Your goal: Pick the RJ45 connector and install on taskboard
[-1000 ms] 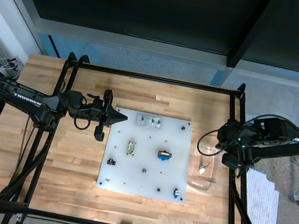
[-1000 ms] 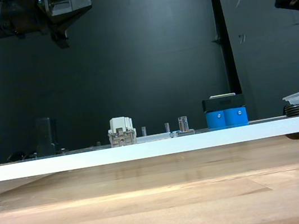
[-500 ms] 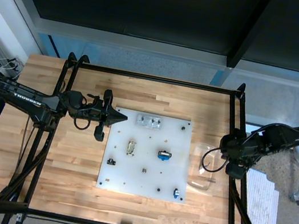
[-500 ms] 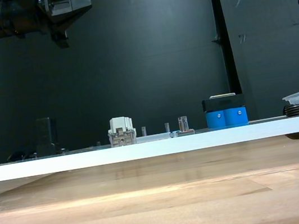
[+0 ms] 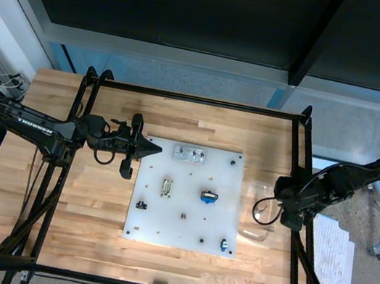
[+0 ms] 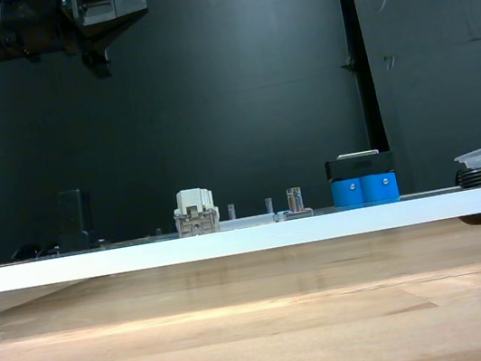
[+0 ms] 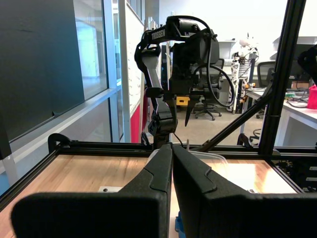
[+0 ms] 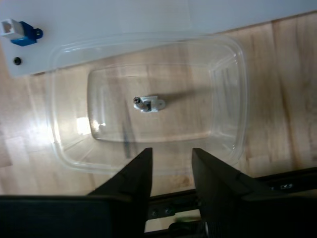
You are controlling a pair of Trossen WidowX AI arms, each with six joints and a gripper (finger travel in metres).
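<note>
The RJ45 connector point(image 8: 147, 104), a tiny whitish plug, lies loose in the middle of a clear plastic tray point(image 8: 233, 99). My right gripper point(image 8: 172, 151) hangs above the tray's near rim, pointing down, open, with nothing between its fingers. From above, the right gripper point(image 5: 288, 212) is over the tray's right side, just off the right edge of the white taskboard point(image 5: 169, 216). My left gripper point(image 5: 150, 148) is shut and held high over the board's far left corner; its closed fingers point(image 7: 163, 163) touch each other.
The tray point(image 5: 260, 232) sits on the wood right of the board. Blue, black and metal fittings stand on the taskboard point(image 6: 232, 240), with one blue fitting point(image 8: 20, 30) near the tray. A black frame borders the table.
The right arm has stretched out and swung its gripper toward the near side, over the tray. The left arm has not moved.
</note>
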